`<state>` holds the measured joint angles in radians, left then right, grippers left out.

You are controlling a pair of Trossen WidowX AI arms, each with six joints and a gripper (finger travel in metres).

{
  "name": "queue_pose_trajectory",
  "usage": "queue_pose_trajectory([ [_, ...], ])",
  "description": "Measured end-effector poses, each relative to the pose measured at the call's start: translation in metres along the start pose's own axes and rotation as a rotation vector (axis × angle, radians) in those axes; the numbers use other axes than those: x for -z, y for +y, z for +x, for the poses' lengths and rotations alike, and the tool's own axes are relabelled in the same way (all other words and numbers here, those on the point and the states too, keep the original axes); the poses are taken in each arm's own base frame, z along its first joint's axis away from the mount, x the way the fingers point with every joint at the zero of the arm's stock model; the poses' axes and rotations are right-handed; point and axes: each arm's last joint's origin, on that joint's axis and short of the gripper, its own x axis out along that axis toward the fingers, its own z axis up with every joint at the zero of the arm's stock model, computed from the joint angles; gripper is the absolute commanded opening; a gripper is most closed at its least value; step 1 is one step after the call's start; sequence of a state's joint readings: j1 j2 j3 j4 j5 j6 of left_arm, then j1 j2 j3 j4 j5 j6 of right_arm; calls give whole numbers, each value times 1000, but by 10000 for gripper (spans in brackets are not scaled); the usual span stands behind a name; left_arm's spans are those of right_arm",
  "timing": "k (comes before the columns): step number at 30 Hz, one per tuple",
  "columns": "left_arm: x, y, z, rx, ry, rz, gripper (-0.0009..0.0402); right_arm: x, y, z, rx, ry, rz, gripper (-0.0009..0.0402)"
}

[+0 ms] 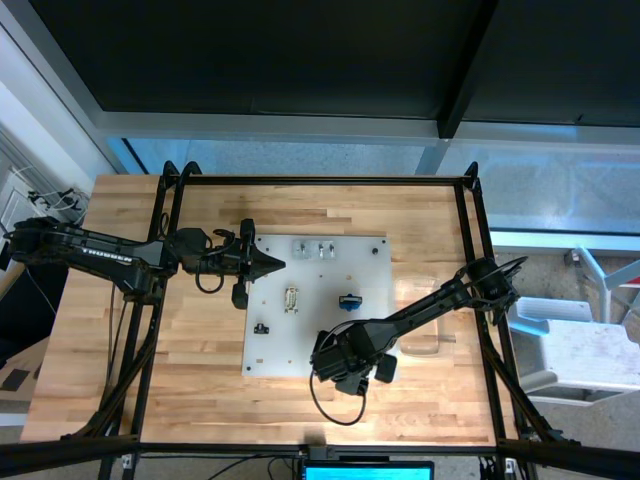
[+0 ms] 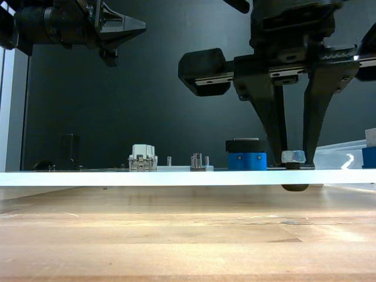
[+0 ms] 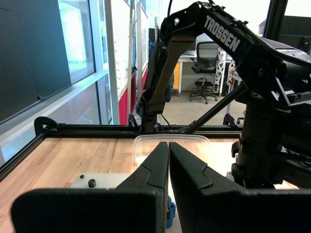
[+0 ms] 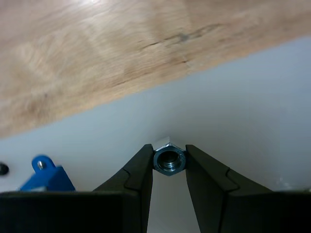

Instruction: Pick the M12 fastener and fasten on the M12 threads

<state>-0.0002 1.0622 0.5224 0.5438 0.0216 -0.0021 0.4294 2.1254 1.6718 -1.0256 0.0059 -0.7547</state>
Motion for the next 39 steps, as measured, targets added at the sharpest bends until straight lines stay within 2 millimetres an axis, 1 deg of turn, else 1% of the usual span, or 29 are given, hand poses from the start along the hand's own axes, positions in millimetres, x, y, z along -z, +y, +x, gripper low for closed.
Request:
queue_pose_trajectory([
  [7, 0, 0, 0, 0, 0, 0, 0, 0, -1, 0, -1, 0, 247, 43],
  [11, 0, 0, 0, 0, 0, 0, 0, 1, -1, 0, -2, 0, 437, 43],
  [15, 0, 0, 0, 0, 0, 0, 0, 1, -1, 1, -3, 1, 692, 43],
  [22, 0, 0, 0, 0, 0, 0, 0, 1, -1, 1, -2, 2, 1072, 43],
  [31, 0, 0, 0, 0, 0, 0, 0, 2, -2, 1, -2, 4, 1657, 43],
  [39, 0, 0, 0, 0, 0, 0, 0, 2, -2, 1, 0, 5, 2223, 43],
])
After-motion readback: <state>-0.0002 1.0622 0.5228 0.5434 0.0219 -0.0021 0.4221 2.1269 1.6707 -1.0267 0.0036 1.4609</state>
